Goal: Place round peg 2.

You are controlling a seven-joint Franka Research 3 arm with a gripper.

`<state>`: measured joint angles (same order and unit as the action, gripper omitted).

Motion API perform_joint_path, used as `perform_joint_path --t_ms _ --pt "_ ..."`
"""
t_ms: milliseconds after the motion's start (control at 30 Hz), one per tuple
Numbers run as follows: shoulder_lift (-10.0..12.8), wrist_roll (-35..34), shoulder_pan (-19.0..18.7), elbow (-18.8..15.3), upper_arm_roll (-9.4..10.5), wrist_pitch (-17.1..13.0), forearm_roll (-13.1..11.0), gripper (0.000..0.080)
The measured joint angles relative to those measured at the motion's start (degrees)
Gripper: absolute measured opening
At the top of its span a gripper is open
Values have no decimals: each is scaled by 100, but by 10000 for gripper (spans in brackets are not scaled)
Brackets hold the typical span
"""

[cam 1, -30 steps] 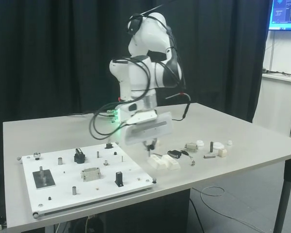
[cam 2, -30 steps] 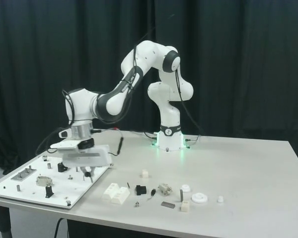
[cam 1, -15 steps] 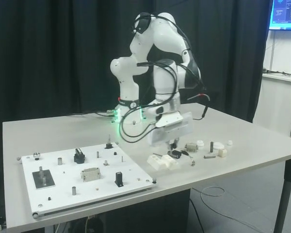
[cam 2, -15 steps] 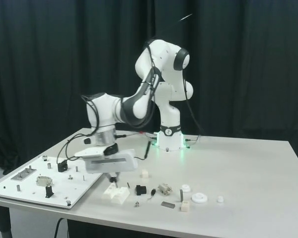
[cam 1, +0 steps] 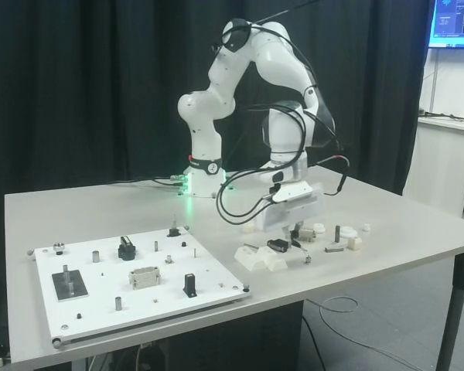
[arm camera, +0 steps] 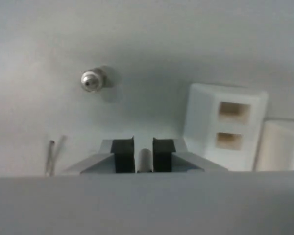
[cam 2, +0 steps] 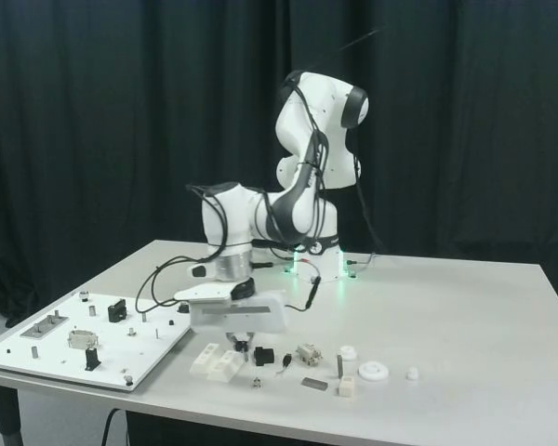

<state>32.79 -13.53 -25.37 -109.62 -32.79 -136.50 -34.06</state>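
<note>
jaws [arm camera: 144,155]: nearly closed, pinching a small white peg [arm camera: 144,159].
arm: hovering over loose parts on tabletop [cam 1: 100,205].
progress: peg gripped; board [cam 1: 209,290], at 9 o'clock, awaiting insertion.

Round peg 2 [arm camera: 144,159], a small pale cylinder, was pinched upright between the black jaws, hanging just above the grey table [arm camera: 186,44].

Arm bent low, gripper [arm camera: 144,155] pointing down, fingers nearly closed
</note>
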Motion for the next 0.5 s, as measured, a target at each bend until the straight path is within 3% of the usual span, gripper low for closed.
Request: perform_joint_path --t_ms 500 --pt "-81 -256 -428 -630 81 -1066 -3 75"
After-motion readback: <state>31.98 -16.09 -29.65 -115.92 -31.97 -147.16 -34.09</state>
